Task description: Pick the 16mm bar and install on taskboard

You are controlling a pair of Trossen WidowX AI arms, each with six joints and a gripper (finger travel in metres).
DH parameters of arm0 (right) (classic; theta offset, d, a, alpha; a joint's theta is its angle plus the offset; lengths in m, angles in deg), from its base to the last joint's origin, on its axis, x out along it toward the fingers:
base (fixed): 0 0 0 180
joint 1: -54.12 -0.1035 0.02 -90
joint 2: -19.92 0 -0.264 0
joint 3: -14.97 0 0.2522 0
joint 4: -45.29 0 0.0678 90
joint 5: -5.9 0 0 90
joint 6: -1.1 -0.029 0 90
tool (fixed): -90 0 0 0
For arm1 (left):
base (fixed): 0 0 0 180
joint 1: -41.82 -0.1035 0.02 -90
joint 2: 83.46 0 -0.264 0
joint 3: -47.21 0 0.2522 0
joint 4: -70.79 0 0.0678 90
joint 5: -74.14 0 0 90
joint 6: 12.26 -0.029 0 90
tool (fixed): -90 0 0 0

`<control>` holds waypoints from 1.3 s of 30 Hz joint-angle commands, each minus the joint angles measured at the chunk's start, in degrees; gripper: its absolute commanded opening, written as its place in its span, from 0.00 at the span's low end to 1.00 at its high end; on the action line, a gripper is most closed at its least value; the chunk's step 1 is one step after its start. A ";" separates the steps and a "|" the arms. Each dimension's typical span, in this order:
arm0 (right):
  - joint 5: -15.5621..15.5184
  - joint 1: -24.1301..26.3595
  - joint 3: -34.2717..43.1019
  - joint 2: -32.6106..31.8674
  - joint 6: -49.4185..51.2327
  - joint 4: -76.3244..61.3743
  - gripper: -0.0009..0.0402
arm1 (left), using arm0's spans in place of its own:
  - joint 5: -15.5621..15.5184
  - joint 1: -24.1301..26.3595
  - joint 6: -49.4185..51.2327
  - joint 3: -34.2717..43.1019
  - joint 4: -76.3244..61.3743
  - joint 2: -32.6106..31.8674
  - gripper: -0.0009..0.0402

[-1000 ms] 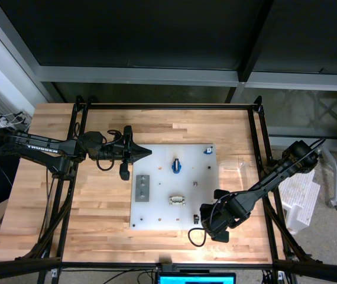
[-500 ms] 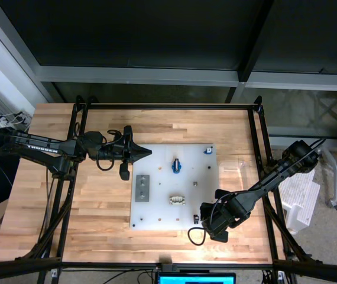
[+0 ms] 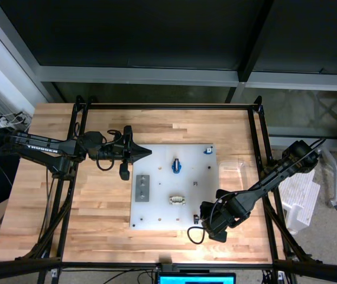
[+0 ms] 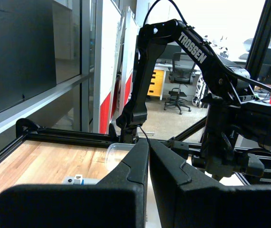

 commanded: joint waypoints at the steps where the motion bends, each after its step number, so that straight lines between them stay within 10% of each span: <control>1: 0.02 -0.02 -0.02 -0.07 -0.31 -0.02 0.02 | 0.00 -0.02 -0.02 0.02 0.02 -0.02 0.02; 39: -0.96 0.00 2.69 3.52 16.41 -3.54 0.02 | 0.00 -0.02 -0.02 0.02 0.02 -0.02 0.02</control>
